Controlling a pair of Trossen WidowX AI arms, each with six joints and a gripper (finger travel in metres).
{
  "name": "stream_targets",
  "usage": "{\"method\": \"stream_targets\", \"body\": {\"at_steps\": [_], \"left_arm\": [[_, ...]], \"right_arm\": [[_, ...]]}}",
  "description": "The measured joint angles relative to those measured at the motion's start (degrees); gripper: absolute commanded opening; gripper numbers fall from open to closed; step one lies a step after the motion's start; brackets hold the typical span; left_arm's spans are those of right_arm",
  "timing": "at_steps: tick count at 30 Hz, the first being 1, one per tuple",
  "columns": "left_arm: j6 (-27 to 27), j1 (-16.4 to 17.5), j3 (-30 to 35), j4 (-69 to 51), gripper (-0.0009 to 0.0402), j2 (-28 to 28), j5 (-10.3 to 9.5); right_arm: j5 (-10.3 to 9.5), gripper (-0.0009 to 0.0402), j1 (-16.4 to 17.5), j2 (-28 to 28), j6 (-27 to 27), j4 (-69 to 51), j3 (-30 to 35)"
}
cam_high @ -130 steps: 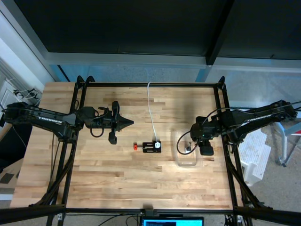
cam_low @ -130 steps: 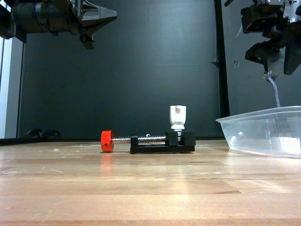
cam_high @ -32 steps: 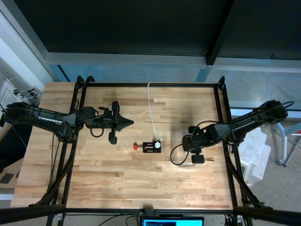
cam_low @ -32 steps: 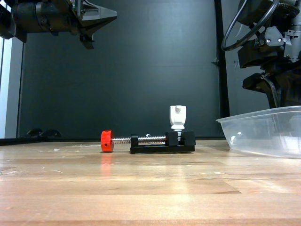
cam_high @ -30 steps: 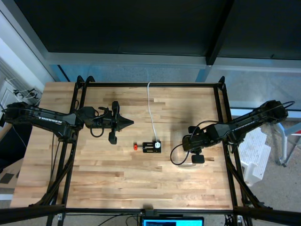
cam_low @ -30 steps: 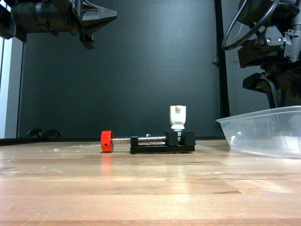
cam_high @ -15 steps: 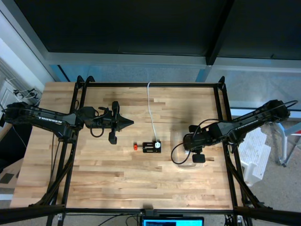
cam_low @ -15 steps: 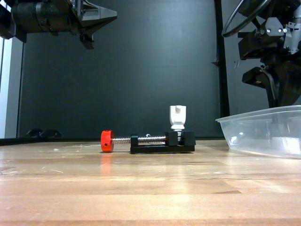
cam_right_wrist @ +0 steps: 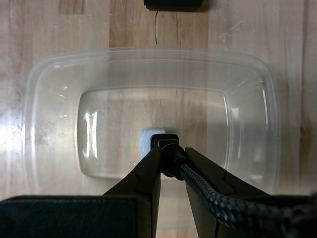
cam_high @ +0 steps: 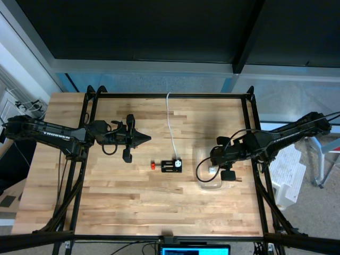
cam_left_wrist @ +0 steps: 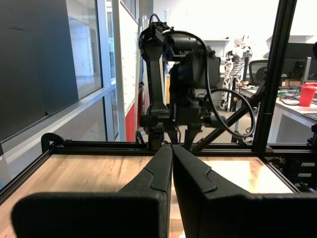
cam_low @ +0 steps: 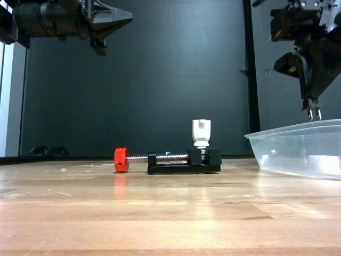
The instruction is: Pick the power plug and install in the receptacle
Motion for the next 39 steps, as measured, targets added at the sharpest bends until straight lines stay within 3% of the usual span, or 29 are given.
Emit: {"method": "stream_targets", "body": {"at_steps": [3, 7, 19, 26, 29, 39], "left_arm": [[0.0, 0.0, 0.0, 0.0, 0.0, 0.0, 0.02], [0.0, 0.0, 0.0, 0.0, 0.0, 0.0, 0.02], [0.0, 0.0, 0.0, 0.0, 0.0, 0.0, 0.0], [0.0, 0.0, 0.0, 0.0, 0.0, 0.0, 0.02], [0.0, 0.0, 0.0, 0.0, 0.0, 0.0, 0.02], [0.0, 0.0, 0.0, 0.0, 0.0, 0.0, 0.0]], "right_arm": [[0.31, 0.0, 0.0, -0.5, 0.0, -2.8, 1.6], [2.78, 0.0, 0.0, -0.8, 0.0, -5.7, 3.4], [2.8, 0.0, -0.1, -0.3, 0.0, -4.2, 3.8], [3.1, 0.0, -1.2, 6.3, -1.4, -3.5, 9.1], [4.5, 0.0, -2.1, 9.6, -2.0, -3.4, 12.1], [4.35, 0.0, -4.2, 20.6, -5.1, -2.7, 22.5]]}}
